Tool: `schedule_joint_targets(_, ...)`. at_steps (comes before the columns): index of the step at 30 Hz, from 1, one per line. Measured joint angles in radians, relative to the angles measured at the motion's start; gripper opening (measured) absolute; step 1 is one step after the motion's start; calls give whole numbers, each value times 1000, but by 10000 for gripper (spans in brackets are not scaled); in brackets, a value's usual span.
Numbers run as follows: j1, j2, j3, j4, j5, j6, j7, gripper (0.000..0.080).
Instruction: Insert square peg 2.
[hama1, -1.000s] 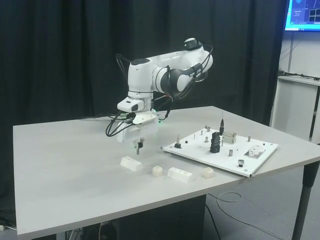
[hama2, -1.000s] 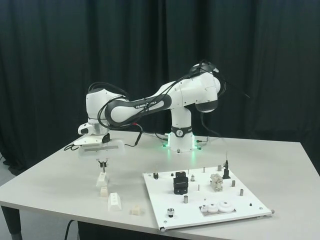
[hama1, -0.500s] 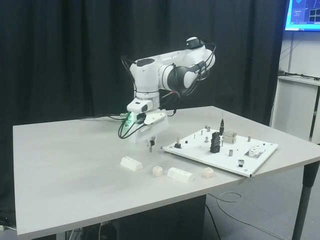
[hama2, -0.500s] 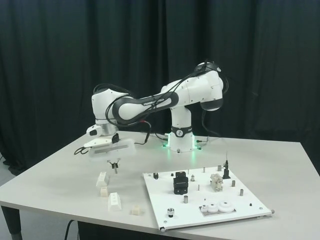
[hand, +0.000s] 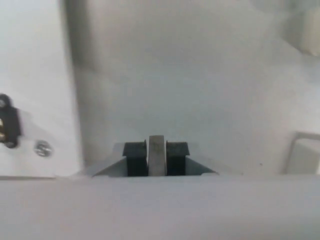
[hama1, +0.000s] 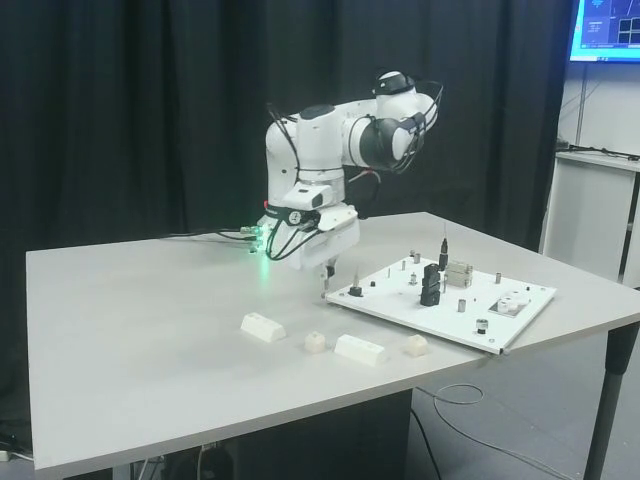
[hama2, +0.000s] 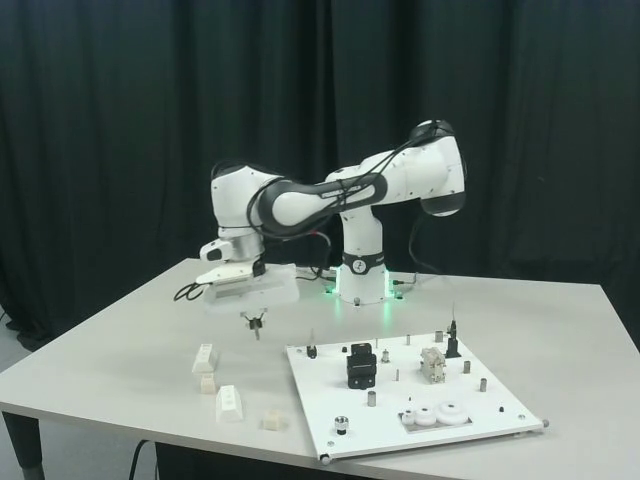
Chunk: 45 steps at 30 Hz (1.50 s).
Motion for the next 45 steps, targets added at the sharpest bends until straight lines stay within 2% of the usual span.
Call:
schedule_joint_targets(10, 106, -10, -32, -32, 6, 6, 56, 77)
schedule_joint_targets(22, 222, -13, -38, -41, 9, 13, 121, 77)
schedule_joint_targets(28, 289, -13, -33, -64, 9, 49, 150, 77)
schedule_joint_targets(37, 385, -25, -6, -99, 9, 128, 221, 77)
schedule_joint_targets(45, 442, -31, 16, -110, 8, 182, 289, 77)
